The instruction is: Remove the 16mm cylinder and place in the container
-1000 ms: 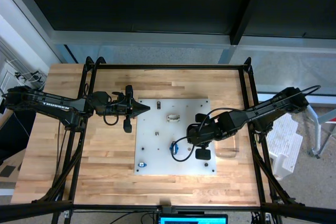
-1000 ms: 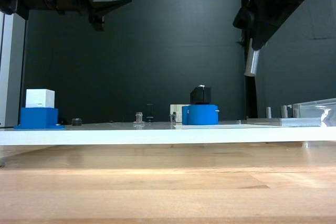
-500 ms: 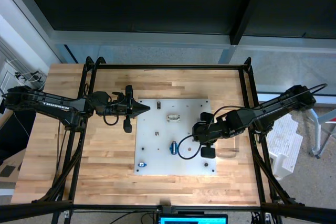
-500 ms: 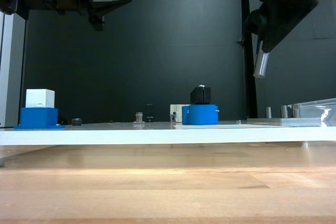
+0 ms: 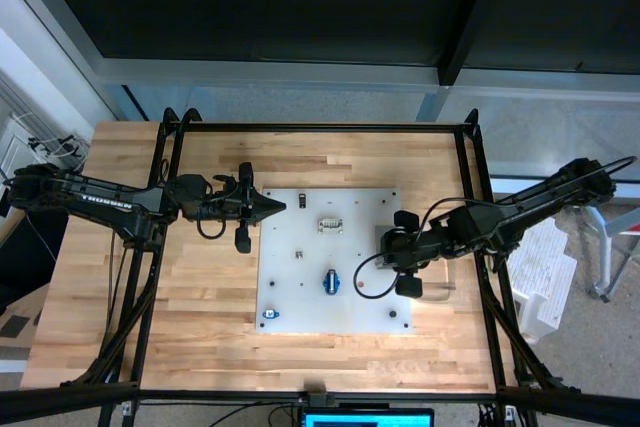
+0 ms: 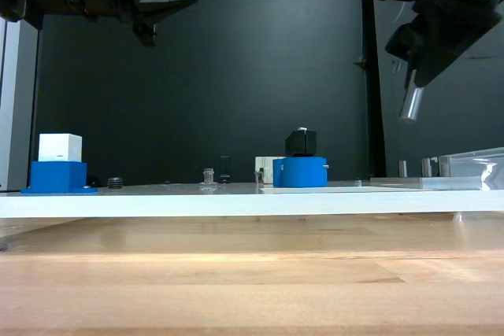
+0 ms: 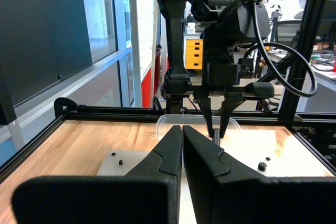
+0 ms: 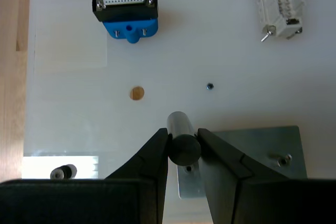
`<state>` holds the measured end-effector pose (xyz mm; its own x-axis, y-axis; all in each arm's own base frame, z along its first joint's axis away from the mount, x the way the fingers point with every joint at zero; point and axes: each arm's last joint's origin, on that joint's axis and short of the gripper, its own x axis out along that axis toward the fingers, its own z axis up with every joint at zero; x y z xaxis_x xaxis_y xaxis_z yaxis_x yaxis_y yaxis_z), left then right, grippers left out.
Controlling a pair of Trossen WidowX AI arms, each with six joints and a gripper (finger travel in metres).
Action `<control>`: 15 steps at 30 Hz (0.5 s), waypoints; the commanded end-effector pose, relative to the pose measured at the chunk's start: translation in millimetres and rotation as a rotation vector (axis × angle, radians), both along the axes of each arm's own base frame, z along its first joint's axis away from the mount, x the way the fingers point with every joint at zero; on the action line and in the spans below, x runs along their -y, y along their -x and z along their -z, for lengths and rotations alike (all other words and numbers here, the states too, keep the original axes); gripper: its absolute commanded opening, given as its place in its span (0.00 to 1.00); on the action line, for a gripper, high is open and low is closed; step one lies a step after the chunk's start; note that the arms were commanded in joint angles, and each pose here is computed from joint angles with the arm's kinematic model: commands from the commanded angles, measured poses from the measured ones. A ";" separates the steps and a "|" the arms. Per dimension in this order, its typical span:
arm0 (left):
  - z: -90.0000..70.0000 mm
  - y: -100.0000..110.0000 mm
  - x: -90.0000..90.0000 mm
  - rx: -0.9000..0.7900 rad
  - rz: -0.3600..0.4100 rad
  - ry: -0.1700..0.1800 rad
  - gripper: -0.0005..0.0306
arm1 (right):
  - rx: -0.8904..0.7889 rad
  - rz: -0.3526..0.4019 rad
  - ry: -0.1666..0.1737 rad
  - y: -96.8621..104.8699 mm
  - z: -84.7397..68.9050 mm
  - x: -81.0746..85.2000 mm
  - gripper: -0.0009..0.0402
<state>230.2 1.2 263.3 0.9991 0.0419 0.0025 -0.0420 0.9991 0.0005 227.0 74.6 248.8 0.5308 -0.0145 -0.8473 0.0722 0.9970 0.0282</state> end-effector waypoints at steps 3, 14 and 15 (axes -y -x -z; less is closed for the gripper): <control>-0.1 0.0 0.0 0.000 0.000 0.000 0.02 | 0.009 0.009 -0.010 13.6 4.2 4.4 0.02; -0.1 0.0 -0.1 0.000 0.000 0.000 0.02 | 0.039 0.022 -0.033 42.2 14.1 13.4 0.19; -0.1 0.0 0.0 0.000 0.000 0.000 0.02 | 0.040 0.023 -0.035 45.1 15.2 14.4 0.23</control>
